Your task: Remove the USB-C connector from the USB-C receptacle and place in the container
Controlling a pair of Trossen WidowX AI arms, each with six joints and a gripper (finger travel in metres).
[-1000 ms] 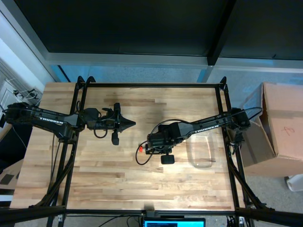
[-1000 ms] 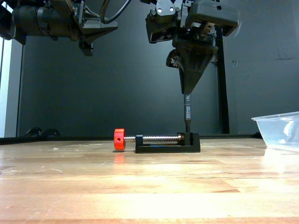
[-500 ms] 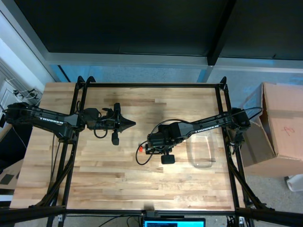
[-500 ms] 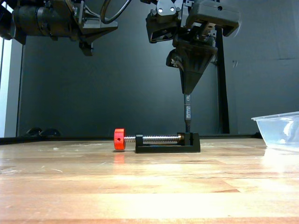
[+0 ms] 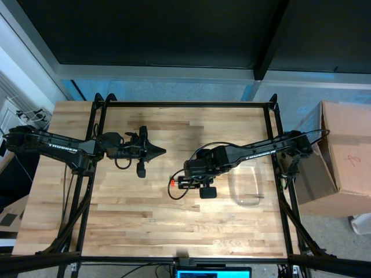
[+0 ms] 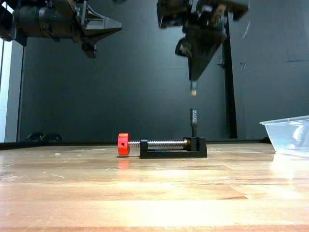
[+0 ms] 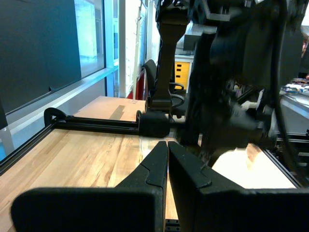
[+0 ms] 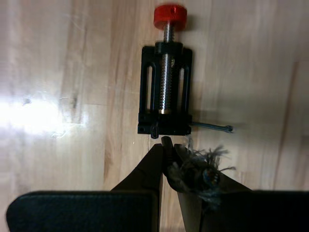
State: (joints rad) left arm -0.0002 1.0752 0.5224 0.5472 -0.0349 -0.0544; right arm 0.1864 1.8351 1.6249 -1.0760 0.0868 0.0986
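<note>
Right claw (image 6: 193, 81) grasps USB-C connector (image 6: 193, 90), held upright in air, clear of USB-C receptacle (image 6: 194, 117) and directly above it, visible gap between. 0.5 s ago claw sat lower, connector seated in receptacle; since then claw and connector have risen. Receptacle stands upright in small black vise (image 6: 173, 149) with red knob (image 6: 123, 144) on surface (image 6: 154, 193). Container (image 6: 289, 133) well apart, rightward. Left claw (image 6: 114, 23) clenched on nothing, high over surface left of vise, unmoved.
</note>
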